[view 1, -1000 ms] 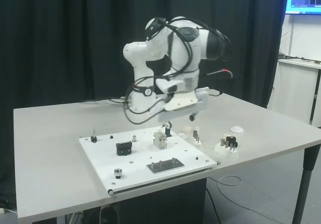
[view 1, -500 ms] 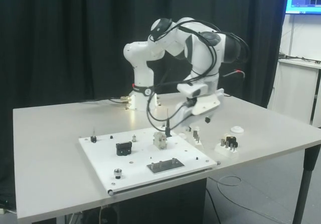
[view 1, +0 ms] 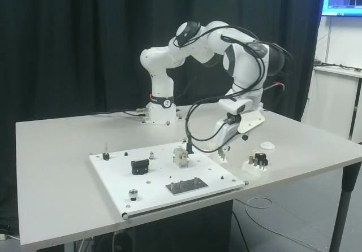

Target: Pick round peg 4.

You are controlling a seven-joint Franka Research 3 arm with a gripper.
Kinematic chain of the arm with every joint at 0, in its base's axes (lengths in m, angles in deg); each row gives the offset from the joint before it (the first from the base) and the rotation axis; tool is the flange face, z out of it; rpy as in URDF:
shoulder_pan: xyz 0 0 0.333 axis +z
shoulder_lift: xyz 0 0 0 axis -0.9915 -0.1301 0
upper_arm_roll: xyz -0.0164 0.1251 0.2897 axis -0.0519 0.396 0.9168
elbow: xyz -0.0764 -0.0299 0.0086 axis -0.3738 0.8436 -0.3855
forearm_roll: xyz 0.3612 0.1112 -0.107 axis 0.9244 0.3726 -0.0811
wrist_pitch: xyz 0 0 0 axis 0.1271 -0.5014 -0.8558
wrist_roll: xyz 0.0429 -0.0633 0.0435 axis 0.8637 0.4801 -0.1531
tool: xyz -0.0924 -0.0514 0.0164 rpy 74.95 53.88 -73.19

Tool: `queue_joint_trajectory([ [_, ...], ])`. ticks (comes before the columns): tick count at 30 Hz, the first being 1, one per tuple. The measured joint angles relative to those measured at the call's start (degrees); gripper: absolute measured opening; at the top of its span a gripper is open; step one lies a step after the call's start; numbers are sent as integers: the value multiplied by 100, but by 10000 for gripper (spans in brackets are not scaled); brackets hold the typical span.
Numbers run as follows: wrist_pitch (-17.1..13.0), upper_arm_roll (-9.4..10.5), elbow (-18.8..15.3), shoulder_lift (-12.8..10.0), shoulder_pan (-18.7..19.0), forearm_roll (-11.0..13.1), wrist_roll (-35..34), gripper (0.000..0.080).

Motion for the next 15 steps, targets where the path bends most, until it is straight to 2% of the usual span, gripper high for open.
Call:
queue_joint_trajectory([
  [7,-2,3,-115,38,268,-194,-125,800],
  [15,-185,5,-197,42,469,-242,-415,800],
])
